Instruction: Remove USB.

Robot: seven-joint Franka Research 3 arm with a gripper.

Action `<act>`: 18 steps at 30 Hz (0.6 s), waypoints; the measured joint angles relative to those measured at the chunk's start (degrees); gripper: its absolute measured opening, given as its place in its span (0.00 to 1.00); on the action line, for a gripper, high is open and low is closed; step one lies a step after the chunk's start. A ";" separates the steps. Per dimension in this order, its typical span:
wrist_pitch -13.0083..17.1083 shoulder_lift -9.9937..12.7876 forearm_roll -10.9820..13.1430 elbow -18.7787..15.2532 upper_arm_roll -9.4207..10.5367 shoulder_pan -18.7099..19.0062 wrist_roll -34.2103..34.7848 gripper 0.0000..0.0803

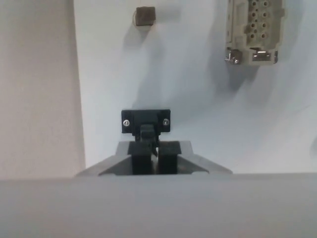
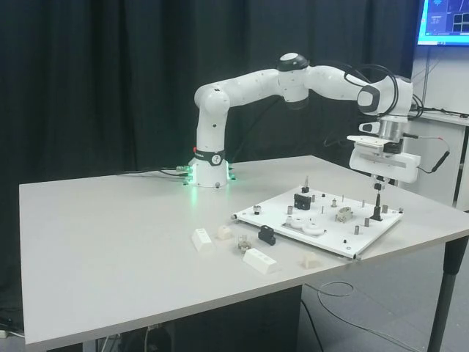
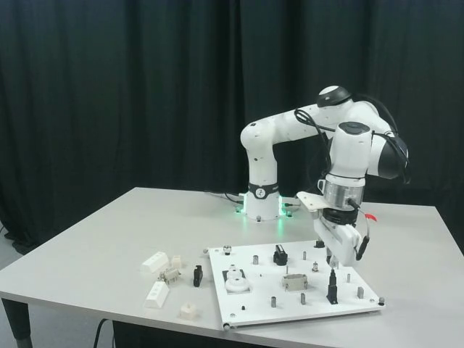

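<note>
A black USB plug (image 1: 147,134) stands upright over its black socket mount (image 1: 146,121), which is fixed with two screws to the white board (image 1: 198,99). My gripper (image 1: 154,148) is shut on the plug's upper part. In the first room view the gripper (image 2: 377,183) hangs over the board's far right corner, and the thin plug (image 2: 377,199) reaches down to the socket mount (image 2: 376,215). The second room view shows the same stack: gripper (image 3: 331,264), plug (image 3: 331,278), mount (image 3: 333,294). Whether the plug's tip still sits inside the socket cannot be made out.
A multi-pin connector (image 1: 252,29) and a small square block (image 1: 145,15) sit on the board close to the socket. Several pegs, gears and fittings stand across the board (image 2: 322,220). Loose white blocks (image 2: 203,240) and small parts lie on the grey table (image 2: 110,220) beside the board.
</note>
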 joint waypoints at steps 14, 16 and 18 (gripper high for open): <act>-0.04 -0.17 0.00 -0.34 0.01 0.48 -0.11 0.03; -0.04 -0.22 0.00 -0.34 0.02 0.59 -0.12 0.03; -0.04 -0.26 0.00 -0.34 0.02 0.67 -0.12 0.03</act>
